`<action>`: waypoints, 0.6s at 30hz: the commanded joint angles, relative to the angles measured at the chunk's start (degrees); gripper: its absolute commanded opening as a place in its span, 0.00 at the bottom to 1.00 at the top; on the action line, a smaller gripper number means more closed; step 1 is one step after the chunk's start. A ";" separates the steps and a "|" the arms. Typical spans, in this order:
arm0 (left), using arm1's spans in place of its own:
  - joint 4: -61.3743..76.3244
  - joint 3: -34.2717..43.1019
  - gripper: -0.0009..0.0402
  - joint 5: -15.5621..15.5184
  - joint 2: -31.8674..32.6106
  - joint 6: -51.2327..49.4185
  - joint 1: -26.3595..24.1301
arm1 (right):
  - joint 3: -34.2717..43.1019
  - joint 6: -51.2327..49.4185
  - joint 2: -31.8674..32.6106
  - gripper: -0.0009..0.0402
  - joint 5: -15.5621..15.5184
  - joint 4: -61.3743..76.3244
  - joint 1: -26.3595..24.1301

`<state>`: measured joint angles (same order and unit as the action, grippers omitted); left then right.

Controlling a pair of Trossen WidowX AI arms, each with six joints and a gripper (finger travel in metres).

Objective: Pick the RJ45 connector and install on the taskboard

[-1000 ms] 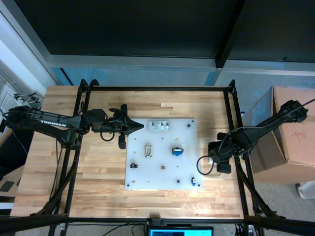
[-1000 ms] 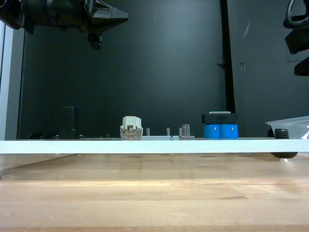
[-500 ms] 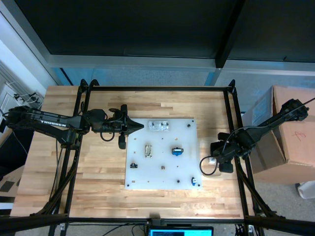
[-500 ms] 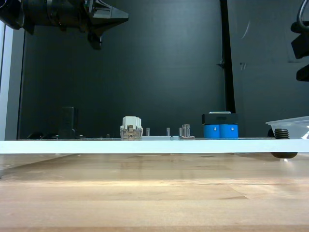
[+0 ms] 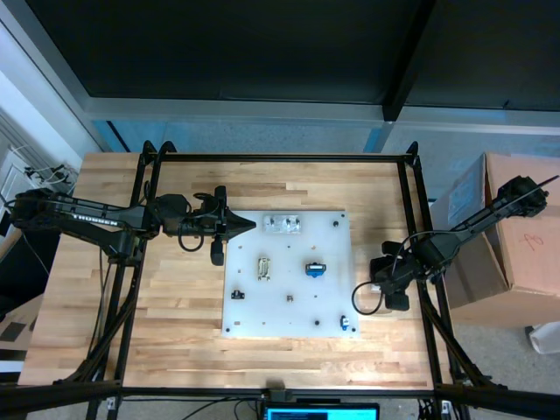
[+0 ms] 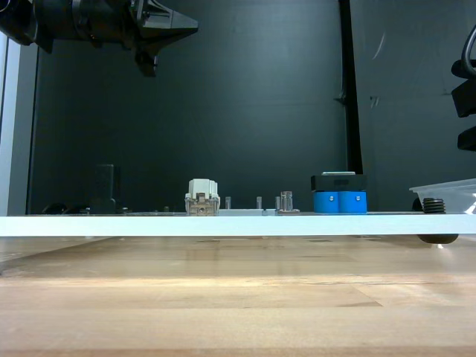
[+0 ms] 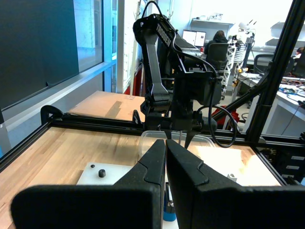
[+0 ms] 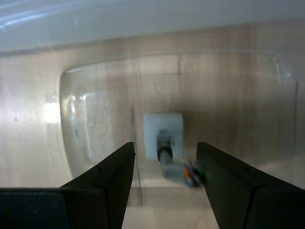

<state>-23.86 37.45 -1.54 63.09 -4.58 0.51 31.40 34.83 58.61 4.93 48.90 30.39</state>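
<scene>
The RJ45 connector point(image 8: 164, 136), a white plug with a short stub of coloured wires, lies free in a clear plastic tray point(image 8: 86, 109) to the right of the white taskboard point(image 5: 262, 308). My right gripper point(image 8: 165, 187) hangs open directly above it, one finger on each side, not touching. From above, the right gripper point(image 5: 385, 284) is over the tray beside the board's right edge. My left gripper point(image 5: 249, 225) is shut and empty, high over the board's far left corner; the low view also shows the left gripper point(image 6: 195, 28) well above the table.
On the board stand a blue block point(image 5: 315, 269) and a white socket point(image 5: 263, 268). A black frame point(image 5: 280, 158) rings the table. A cardboard box point(image 5: 516, 254) sits off the right edge. The tray's rim point(image 6: 446, 190) rises above board level.
The right gripper has come lower over the tray, with a slight sideways shift. The left arm has not moved. The connector lies where it was.
</scene>
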 commanded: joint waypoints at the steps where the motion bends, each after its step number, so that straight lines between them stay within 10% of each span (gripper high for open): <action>1: -0.02 0.00 0.02 0.00 0.00 0.00 0.02 | -0.24 -0.07 0.00 0.45 0.02 -0.37 0.07; 18: -0.02 0.00 0.02 0.00 0.00 0.00 0.02 | -0.22 -0.96 0.00 0.02 -0.07 0.17 0.24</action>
<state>-23.86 37.45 -1.56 63.09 -4.58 0.51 31.16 33.80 58.61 4.93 48.86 30.63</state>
